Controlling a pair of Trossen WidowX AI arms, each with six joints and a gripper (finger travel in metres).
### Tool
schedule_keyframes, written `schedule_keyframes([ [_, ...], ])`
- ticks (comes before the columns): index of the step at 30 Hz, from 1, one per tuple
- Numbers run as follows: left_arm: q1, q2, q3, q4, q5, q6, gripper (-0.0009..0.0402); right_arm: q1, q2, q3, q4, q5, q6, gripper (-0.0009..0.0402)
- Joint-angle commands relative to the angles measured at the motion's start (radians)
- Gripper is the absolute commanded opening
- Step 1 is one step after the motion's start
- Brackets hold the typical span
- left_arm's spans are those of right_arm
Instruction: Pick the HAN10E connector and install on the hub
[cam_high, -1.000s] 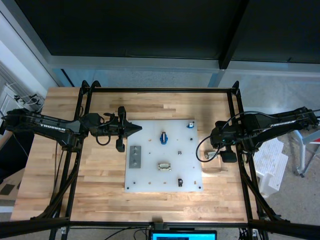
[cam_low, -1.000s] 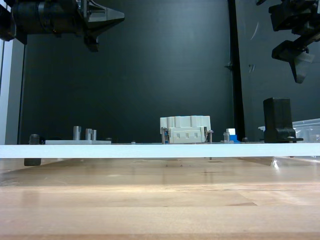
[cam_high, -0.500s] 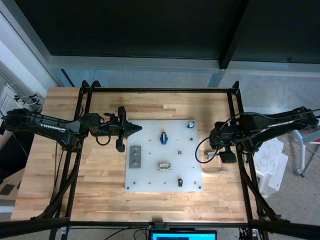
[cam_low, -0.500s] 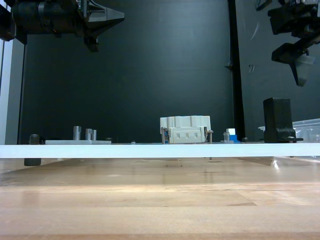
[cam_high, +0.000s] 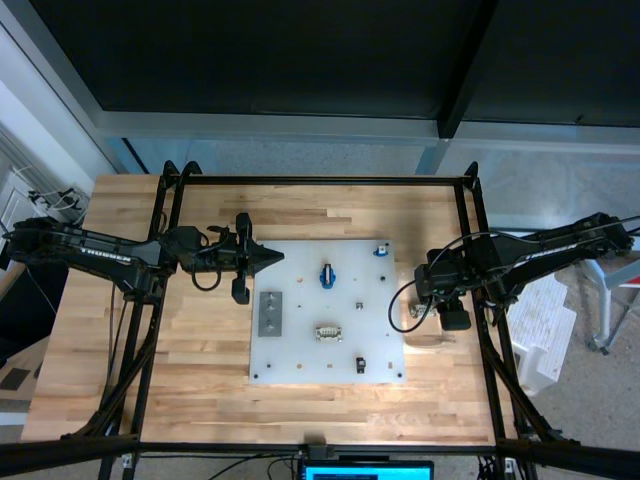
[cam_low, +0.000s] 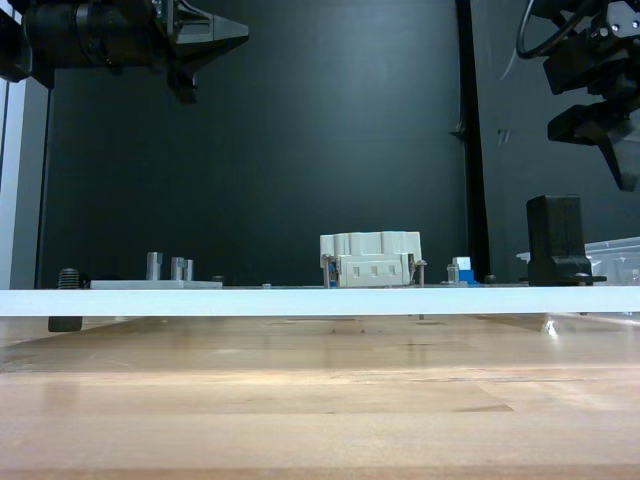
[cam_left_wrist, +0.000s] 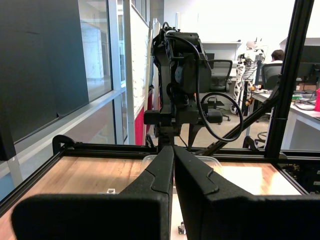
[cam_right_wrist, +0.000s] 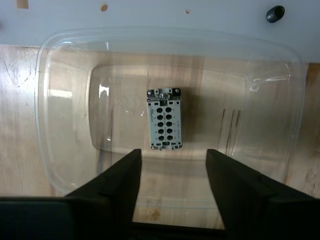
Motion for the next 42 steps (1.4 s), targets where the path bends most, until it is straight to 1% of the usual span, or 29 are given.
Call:
schedule_keyframes([
  [1,0.000,0.000,0.000,0.000,0.000,0.000,0.0000,0.002,0.012,0.000,0.014,0.000,-0.001,0.0128],
  [7,0.000,0.000,0.000,0.000,0.000,0.000,0.0000,0.004,0.040,0.000,0.029,0.000,-0.002,0.0067],
  [10,0.000,0.000,0.000,0.000,0.000,0.000,0.0000,0.005,0.049,0.000,0.038,0.000,-0.002,0.0047],
  [13,0.000,0.000,0.000,0.000,0.000,0.000,0.0000,0.007,0.060,0.000,0.052,-0.001,-0.002,0.0037],
  [19,0.000,0.000,0.000,0.000,0.000,0.000,0.0000,0.010,0.079,0.000,0.080,0.000,-0.003,0.0035],
  [26,0.000,0.000,0.000,0.000,0.000,0.000,0.0000,0.011,0.079,-0.005,0.097,0.001,-0.003,0.0036],
  [42,0.000,0.000,0.000,0.000,0.000,0.000,0.0000,0.018,0.079,-0.093,0.187,0.000,0.000,0.0036],
])
